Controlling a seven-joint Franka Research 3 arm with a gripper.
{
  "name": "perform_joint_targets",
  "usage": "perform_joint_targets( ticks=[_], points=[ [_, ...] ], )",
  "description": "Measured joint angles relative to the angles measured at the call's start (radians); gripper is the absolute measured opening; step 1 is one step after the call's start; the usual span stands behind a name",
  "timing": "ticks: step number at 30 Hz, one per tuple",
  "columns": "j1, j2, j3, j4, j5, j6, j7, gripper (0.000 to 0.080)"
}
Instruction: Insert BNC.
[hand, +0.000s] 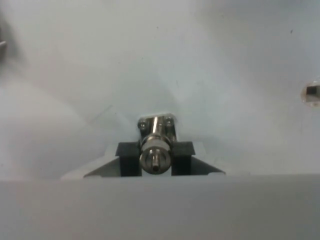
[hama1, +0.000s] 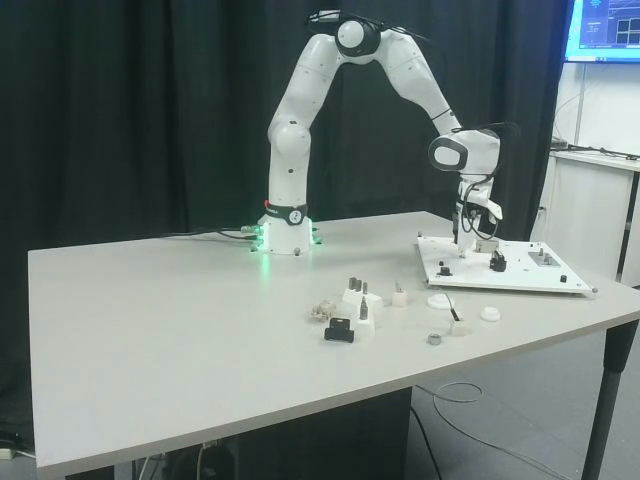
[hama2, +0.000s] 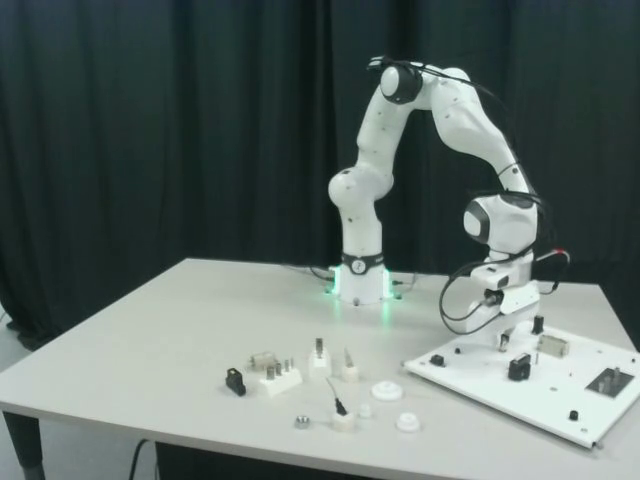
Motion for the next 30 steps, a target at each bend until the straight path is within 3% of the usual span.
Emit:
perform_joint_targets(
  ticks=[18,30],
  points=[
    [0.001,0.001,0.001,0.0,0.002,0.001,-0.005,0.0125],
    [0.001,0.002,0.0,0.0,0.001,0.002,-0.112,0.0125]
  ],
)
